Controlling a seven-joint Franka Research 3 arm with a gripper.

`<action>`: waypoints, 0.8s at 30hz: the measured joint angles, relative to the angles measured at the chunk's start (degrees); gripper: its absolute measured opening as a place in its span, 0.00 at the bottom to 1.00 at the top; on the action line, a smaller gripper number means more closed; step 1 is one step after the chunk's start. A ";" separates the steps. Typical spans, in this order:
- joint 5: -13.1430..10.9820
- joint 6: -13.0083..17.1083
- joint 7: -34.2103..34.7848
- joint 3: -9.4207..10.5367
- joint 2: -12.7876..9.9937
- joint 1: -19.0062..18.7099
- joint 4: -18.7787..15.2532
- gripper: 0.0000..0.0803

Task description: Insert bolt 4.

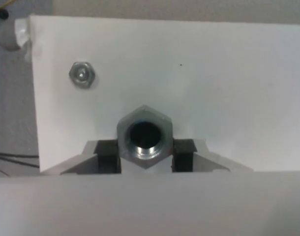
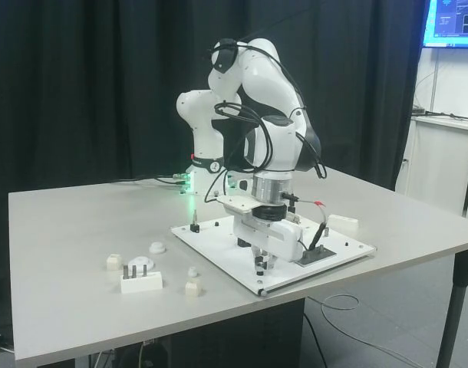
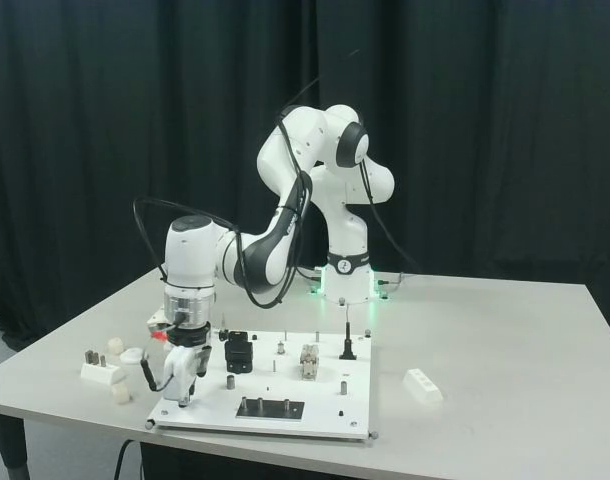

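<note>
Black curtains back our grey table [image 2: 65, 222]. We read no writing. Our gripper [image 1: 145, 160] pinches the bolt [image 1: 143, 136] by its hex head, axis vertical, over the white board [image 1: 214, 88], near a small nut [image 1: 81, 74].

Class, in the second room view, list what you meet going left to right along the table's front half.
Small white holder block → gripper → black block on the white board → white block.
</note>
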State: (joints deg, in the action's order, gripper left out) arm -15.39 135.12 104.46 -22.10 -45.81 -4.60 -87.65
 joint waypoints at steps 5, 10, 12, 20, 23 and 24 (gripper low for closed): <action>0.09 0.09 3.23 0.00 -0.02 -0.06 0.00 0.28; 0.19 0.18 6.38 0.00 -0.03 -0.10 0.00 0.28; 0.32 0.23 7.68 0.00 -0.03 -0.12 0.00 0.28; 0.44 0.33 12.49 0.01 -0.05 -0.15 0.00 0.28; 0.44 0.39 14.40 0.01 -0.07 -0.16 0.00 0.28; 0.44 0.42 15.20 0.01 -0.08 -0.16 0.00 0.28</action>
State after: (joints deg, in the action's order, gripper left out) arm -14.95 135.54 119.66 -22.10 -45.89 -4.76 -87.64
